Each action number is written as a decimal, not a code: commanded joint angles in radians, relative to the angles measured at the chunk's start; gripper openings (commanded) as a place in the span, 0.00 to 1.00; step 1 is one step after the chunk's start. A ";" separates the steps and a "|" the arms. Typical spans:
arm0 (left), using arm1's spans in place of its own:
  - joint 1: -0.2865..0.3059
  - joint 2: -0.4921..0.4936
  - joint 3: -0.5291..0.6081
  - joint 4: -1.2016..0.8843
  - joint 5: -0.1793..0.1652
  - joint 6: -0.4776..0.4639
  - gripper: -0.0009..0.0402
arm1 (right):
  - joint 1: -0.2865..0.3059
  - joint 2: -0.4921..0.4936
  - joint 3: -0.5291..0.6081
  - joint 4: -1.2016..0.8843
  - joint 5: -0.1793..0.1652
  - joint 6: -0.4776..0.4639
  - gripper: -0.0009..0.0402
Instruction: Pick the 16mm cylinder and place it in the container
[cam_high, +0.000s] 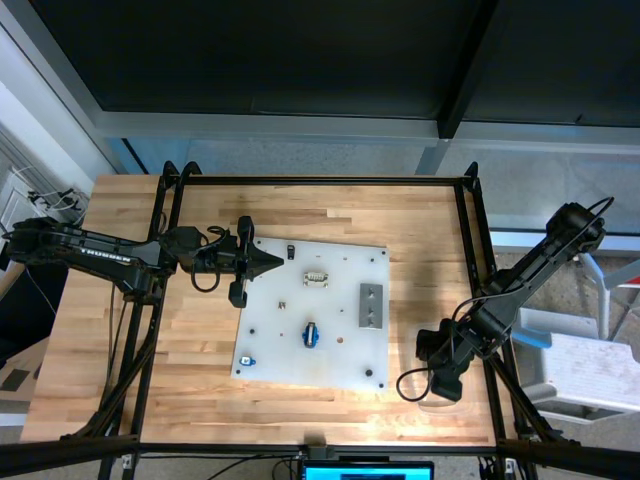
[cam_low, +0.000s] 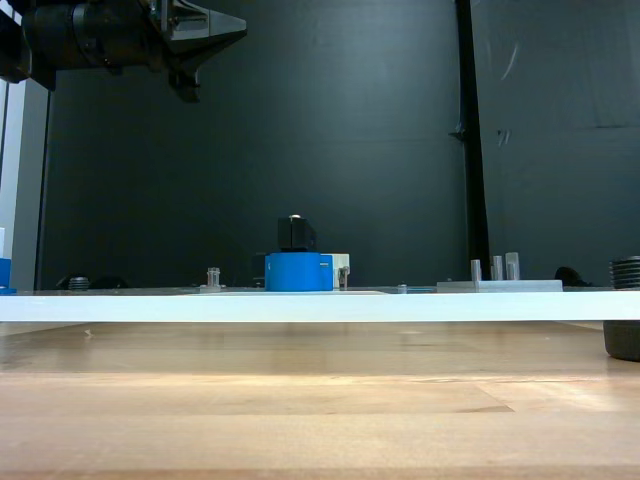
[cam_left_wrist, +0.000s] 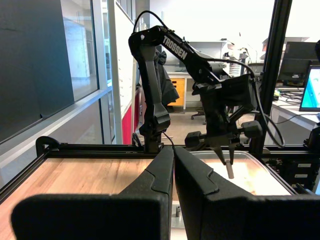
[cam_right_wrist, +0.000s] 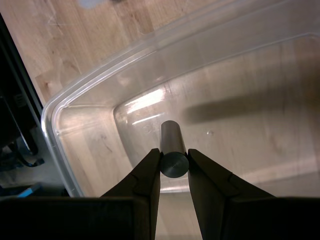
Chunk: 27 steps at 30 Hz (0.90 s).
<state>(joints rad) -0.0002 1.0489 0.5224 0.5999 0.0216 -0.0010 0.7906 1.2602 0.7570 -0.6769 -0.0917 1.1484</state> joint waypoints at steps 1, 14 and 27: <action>0.000 0.000 0.000 0.000 0.000 0.000 0.02 | 0.000 -0.003 -0.035 0.055 -0.017 0.027 0.07; 0.000 0.000 0.000 0.000 0.000 0.000 0.02 | -0.001 -0.011 -0.087 0.091 -0.013 0.077 0.07; 0.000 0.000 0.000 0.000 0.000 0.000 0.02 | -0.003 -0.010 -0.087 0.090 -0.006 0.092 0.21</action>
